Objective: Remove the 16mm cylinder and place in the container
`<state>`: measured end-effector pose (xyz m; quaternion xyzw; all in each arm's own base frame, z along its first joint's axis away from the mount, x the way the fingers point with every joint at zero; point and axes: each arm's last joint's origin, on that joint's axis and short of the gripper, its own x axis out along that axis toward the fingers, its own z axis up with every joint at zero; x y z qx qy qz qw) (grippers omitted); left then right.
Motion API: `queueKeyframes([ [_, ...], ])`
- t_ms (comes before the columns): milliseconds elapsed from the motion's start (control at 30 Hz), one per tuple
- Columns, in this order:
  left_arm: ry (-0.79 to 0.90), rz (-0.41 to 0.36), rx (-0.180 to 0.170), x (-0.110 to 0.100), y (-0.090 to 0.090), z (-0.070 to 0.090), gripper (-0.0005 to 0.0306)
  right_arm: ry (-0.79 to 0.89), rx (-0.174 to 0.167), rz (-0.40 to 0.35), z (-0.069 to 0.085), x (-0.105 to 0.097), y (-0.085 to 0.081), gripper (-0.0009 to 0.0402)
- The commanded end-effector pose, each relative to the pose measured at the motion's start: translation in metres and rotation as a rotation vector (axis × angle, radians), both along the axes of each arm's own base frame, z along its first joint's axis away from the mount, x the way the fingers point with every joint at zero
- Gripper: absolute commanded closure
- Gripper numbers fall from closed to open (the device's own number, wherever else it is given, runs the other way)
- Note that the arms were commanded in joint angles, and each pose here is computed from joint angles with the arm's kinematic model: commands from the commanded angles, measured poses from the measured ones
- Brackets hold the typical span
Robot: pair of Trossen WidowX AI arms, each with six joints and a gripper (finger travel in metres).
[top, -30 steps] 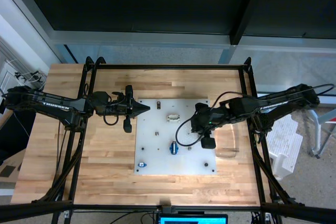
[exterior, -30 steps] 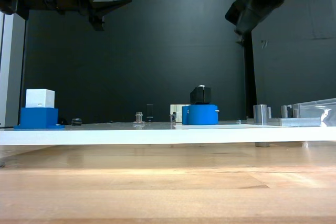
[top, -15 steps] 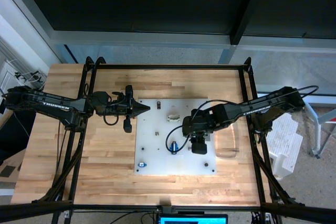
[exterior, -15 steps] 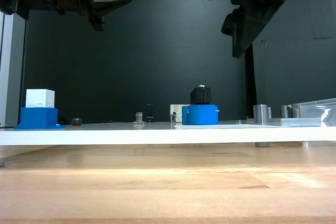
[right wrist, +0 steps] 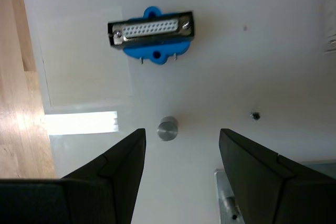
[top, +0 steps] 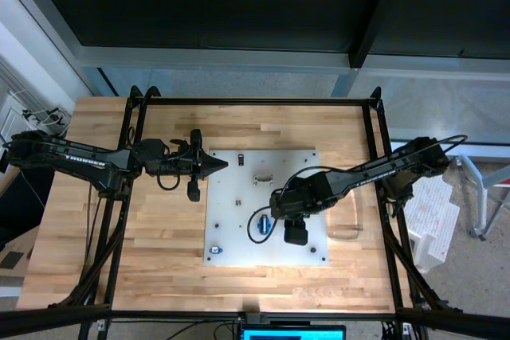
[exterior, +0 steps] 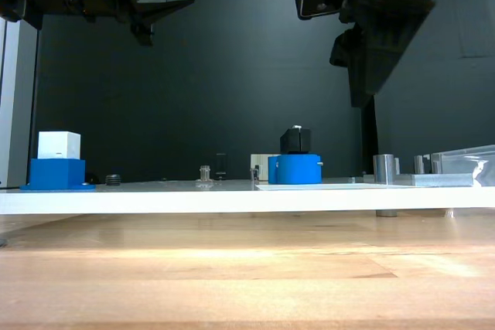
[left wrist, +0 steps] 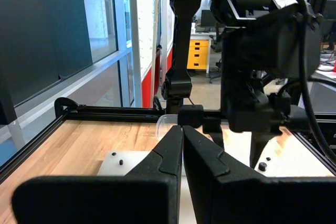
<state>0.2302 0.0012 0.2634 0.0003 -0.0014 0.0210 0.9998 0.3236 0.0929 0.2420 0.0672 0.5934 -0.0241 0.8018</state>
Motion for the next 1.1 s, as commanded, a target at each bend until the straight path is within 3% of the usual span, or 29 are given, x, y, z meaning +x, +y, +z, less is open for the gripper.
queueKeyframes([
  [33, 0.000, 0.000, 0.000, 0.000, 0.000, 0.000, 0.0300, 0.008, -0.027, 0.006, -0.006, 0.001, 0.007, 0.0199],
  [233, 0.000, 0.000, 0.000, 0.000, 0.000, 0.000, 0.0300, 0.037, -0.044, -0.002, -0.019, 0.005, 0.014, 0.0199],
  [500, 0.000, 0.000, 0.000, 0.000, 0.000, 0.000, 0.0300, 0.023, -0.046, 0.005, -0.020, 0.005, 0.018, 0.0199],
  [1100, 0.000, 0.000, 0.000, 0.000, 0.000, 0.000, 0.0300, 0.083, -0.070, 0.024, -0.044, 0.010, 0.022, 0.0199],
])
